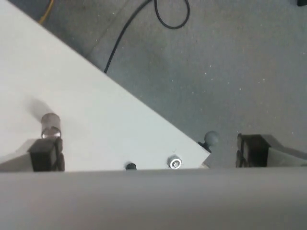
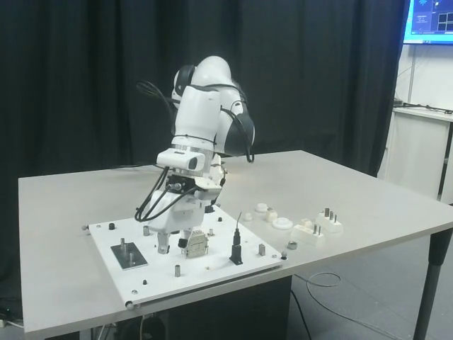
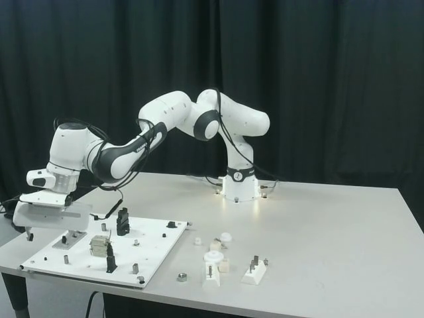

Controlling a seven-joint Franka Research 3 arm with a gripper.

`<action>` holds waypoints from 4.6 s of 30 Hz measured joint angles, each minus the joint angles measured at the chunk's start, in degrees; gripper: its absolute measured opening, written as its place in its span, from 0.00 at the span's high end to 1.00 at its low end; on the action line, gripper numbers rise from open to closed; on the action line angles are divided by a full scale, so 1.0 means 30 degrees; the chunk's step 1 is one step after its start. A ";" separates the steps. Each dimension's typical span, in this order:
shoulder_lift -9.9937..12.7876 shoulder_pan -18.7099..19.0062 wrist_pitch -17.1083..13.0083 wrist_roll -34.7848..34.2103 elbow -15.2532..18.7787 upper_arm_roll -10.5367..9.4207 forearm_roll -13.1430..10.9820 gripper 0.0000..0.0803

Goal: Pick square peg 3.

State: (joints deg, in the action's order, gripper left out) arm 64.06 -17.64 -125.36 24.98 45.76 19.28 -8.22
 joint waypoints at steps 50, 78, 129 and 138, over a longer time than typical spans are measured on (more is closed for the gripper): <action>-0.0270 0.0046 0.0726 -0.1523 0.0014 -0.0030 -0.0013 0.00; -0.0276 0.0054 0.0780 -0.1086 0.0009 -0.0021 0.0021 0.00; -0.2658 0.1740 0.8832 -0.3066 -0.0061 0.0055 -0.0006 0.00; -0.2747 0.2578 1.0361 -0.4107 -0.0029 0.0055 -0.0118 0.00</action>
State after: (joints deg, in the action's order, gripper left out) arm 55.81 -9.91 -94.28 12.66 45.67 19.45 -8.57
